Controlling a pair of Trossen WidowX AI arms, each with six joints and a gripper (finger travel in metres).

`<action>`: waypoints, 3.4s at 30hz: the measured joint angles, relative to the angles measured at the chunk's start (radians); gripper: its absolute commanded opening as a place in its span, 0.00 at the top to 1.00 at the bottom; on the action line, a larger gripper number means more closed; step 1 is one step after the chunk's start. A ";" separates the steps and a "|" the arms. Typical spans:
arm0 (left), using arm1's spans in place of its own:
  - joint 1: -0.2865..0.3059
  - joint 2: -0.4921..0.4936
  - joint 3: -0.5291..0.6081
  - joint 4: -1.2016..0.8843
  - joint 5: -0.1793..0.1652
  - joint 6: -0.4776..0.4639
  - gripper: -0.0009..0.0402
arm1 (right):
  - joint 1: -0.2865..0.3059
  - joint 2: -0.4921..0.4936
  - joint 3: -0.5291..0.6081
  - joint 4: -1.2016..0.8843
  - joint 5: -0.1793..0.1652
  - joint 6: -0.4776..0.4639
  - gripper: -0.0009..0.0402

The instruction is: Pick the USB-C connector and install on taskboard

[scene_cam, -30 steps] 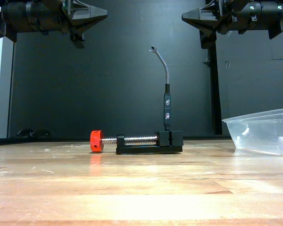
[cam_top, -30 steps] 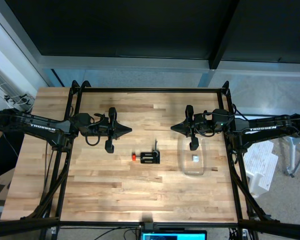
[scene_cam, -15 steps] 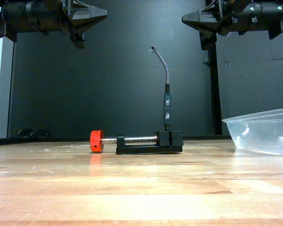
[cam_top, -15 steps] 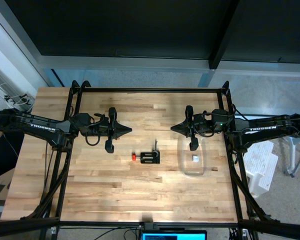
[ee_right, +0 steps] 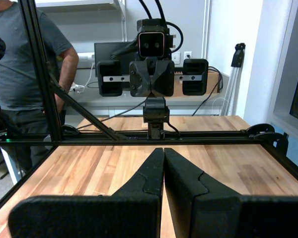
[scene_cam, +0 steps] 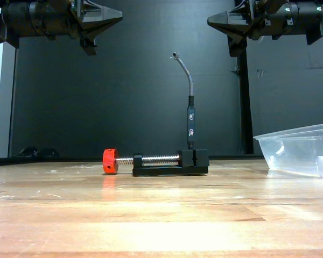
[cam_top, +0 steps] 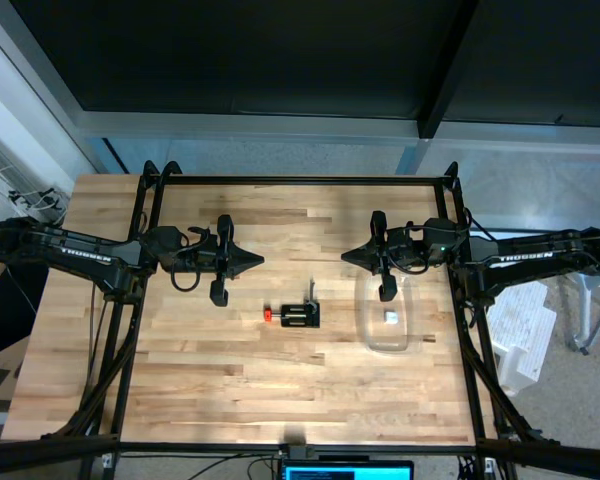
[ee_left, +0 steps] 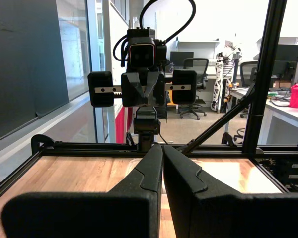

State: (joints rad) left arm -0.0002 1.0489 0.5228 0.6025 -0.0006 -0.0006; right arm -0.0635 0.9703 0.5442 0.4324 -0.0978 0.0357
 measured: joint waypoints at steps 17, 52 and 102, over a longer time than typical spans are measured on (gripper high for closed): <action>0.000 0.000 0.000 0.000 0.000 0.000 0.98 | 0.000 0.000 0.002 -0.004 0.000 0.000 0.98; 0.000 0.000 0.000 0.000 0.000 0.000 0.98 | 0.003 0.000 0.002 0.037 -0.008 -0.016 0.98; 0.000 0.000 0.000 0.000 0.000 0.000 0.98 | 0.003 0.000 0.002 0.030 -0.008 -0.018 0.98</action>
State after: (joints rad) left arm -0.0002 1.0489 0.5228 0.6025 -0.0006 -0.0006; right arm -0.0608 0.9707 0.5461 0.4625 -0.1059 0.0177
